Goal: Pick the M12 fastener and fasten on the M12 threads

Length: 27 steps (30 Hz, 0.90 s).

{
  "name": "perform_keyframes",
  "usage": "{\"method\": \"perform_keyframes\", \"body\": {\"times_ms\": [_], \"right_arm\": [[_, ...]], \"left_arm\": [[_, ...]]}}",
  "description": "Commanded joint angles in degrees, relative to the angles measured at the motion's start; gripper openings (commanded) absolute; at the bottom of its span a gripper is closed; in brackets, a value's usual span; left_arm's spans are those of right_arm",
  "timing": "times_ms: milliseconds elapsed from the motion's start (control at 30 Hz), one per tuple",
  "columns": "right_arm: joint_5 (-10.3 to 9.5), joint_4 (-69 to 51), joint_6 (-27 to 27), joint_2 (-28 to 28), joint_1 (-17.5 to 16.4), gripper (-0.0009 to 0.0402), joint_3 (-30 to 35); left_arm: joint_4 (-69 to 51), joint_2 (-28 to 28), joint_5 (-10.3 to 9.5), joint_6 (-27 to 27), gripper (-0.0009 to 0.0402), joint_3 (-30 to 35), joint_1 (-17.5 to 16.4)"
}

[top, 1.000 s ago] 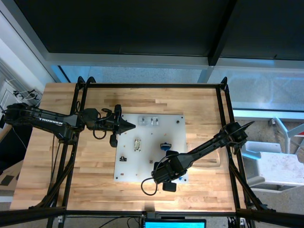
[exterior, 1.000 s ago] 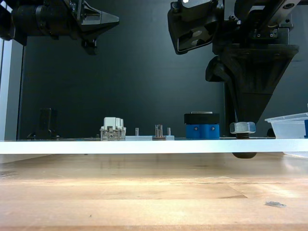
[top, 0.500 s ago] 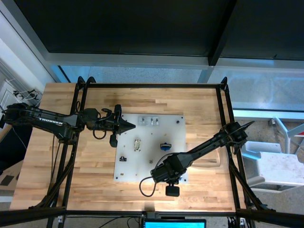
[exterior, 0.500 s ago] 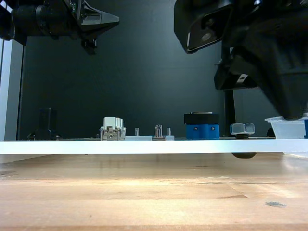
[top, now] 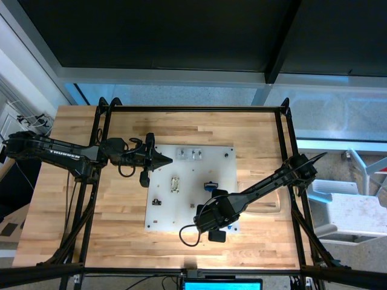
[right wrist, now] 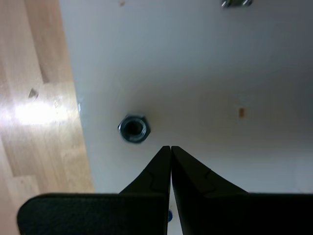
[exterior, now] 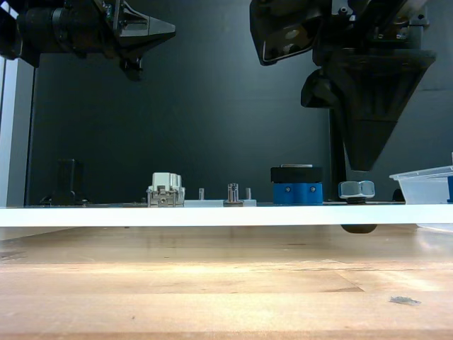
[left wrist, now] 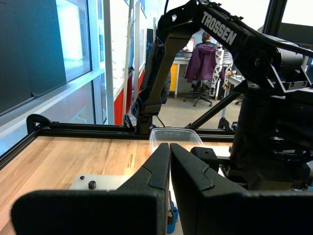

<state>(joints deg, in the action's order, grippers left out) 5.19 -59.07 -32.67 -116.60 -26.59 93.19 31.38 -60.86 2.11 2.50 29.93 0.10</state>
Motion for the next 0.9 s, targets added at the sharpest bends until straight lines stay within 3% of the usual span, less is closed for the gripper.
{"method": "perform_keyframes", "body": {"times_ms": [33,500,633,733,767,800,900], "right_arm": [[1.29,1.7,-0.4,-0.2,0.1,0.0,-0.5],[-0.02,4.3,-1.6,-0.2,0.0,0.0,-2.2],[-5.14,5.9,-1.6,-0.2,0.0,0.0,-2.7],[-16.2,5.9,-0.7,-0.1,0.1,0.0,-2.7],[-18.8,5.8,-0.6,-0.1,0.1,0.0,-2.7],[-19.91,5.7,-0.2,-0.1,0.1,0.0,-2.7],[-19.78,5.6,-0.1,0.0,0.0,0.0,-2.7]], "left_arm": [[0.0,0.0,0.02,0.0,0.0,0.0,0.0],[0.0,0.0,0.02,0.0,0.0,0.0,0.0],[0.0,0.0,0.02,0.0,0.0,0.0,0.0],[0.0,0.0,0.02,0.0,0.0,0.0,0.0],[0.0,0.0,0.02,0.0,0.0,0.0,0.0],[0.0,0.0,0.02,0.0,0.0,0.0,0.0],[0.0,0.0,0.02,0.0,0.0,0.0,0.0]]}}
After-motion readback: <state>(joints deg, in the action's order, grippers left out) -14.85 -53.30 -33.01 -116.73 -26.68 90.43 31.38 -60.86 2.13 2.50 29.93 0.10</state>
